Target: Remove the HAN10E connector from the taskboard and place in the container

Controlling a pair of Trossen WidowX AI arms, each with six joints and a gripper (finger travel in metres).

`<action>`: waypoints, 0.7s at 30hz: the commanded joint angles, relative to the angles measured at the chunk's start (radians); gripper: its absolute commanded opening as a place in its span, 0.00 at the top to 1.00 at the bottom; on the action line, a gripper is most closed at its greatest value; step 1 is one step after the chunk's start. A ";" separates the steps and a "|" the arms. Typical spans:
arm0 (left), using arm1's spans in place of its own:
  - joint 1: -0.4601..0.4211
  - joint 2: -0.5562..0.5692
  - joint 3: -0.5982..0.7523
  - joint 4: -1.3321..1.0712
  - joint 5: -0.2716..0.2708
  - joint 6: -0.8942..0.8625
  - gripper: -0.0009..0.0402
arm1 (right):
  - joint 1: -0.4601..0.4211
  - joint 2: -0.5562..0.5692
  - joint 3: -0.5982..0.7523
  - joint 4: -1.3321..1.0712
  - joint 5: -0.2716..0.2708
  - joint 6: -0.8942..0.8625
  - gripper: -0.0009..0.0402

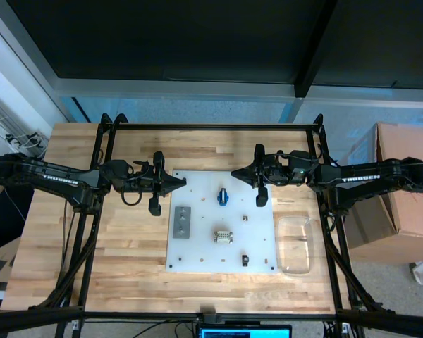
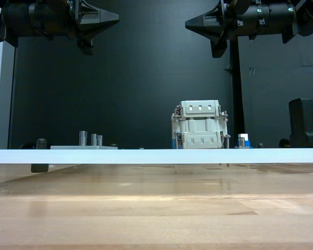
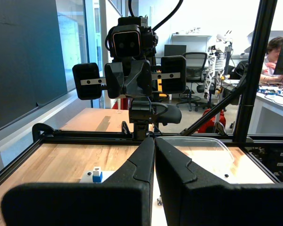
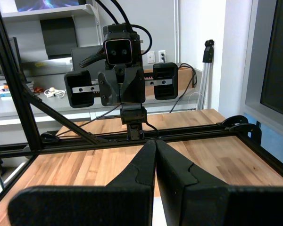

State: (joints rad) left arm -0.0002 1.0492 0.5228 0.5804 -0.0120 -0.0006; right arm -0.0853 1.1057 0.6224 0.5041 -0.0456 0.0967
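Observation:
The grey HAN10E connector (image 1: pixel 225 236) (image 2: pixel 200 125) stands upright in its seat near the middle of the white taskboard (image 1: pixel 197 253), held by neither arm. My left gripper (image 1: pixel 182 181) (image 3: pixel 154 141) hovers high over the board's back left edge, shut and holding nothing. My right gripper (image 1: pixel 234 172) (image 4: pixel 156 142) hangs over the board's back edge, also shut and holding nothing. The two grippers point at each other, well above and behind the connector. The clear plastic container (image 1: pixel 295 243) (image 3: pixel 198 143) lies on the table just right of the board.
On the board are a blue part (image 1: pixel 223 196), a grey plate with pegs (image 1: pixel 182 222) (image 2: pixel 84 144) and a small black part (image 1: pixel 244 260) (image 2: pixel 305 123). A black frame (image 1: pixel 211 127) rings the table. A cardboard box (image 1: pixel 398 204) stands off the right edge.

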 commanded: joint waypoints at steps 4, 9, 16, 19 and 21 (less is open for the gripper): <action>0.000 0.000 0.000 0.000 0.000 0.000 0.98 | 0.003 0.000 0.000 0.002 0.000 0.000 0.98; 0.000 0.000 0.000 0.000 0.000 0.000 0.98 | 0.004 0.000 0.003 0.001 0.000 0.004 0.98; 0.000 0.000 0.000 0.000 0.000 0.000 0.98 | 0.047 0.014 0.154 -0.338 0.001 0.000 0.98; 0.000 0.000 0.000 0.000 0.000 0.000 0.98 | 0.075 0.039 0.241 -0.536 0.001 0.000 0.98; 0.000 0.000 0.000 0.000 0.000 0.000 0.98 | 0.101 0.063 0.300 -0.657 0.002 0.002 0.98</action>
State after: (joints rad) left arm -0.0002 1.0492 0.5224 0.5808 -0.0124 -0.0006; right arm -0.0006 1.1542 0.8879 -0.0807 -0.0452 0.0967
